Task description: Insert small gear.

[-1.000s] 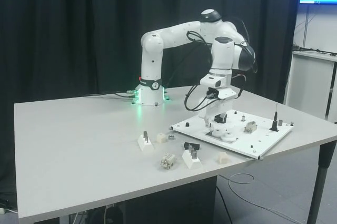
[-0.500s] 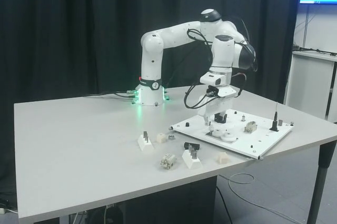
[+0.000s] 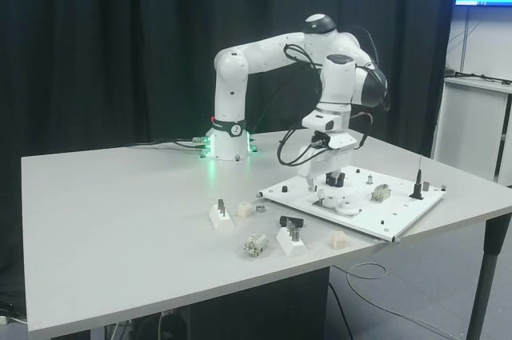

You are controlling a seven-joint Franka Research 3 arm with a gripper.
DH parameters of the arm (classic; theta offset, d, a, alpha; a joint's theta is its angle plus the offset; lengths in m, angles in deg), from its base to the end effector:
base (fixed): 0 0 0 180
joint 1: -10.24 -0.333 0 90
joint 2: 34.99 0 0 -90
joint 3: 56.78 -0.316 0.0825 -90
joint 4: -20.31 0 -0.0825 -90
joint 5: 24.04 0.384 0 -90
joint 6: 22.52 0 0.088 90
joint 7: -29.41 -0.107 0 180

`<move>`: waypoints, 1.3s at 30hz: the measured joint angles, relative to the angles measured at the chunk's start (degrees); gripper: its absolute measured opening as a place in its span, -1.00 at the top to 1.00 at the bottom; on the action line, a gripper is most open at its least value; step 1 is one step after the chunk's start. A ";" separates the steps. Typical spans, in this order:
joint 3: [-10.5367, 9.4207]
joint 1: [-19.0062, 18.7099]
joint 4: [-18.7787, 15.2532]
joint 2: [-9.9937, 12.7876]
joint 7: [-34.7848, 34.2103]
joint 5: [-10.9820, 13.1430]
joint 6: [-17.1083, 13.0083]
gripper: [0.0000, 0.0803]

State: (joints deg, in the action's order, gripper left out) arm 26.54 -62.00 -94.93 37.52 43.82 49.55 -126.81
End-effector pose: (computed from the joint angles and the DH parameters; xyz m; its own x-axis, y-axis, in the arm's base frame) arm 0.5765 0.0190 0.2444 0.9043 -0.4269 0.0049 -0.4265 -0.9028 0.0552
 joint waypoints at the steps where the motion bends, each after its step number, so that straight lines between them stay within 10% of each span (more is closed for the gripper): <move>1: -0.03 0.08 -0.01 0.06 0.00 -0.01 -0.04 -0.99; 39: -1.22 3.53 0.00 0.42 0.00 0.02 -1.40 -0.99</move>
State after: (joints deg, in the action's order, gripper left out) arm 25.32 -58.47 -94.93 37.94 43.82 49.57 -128.21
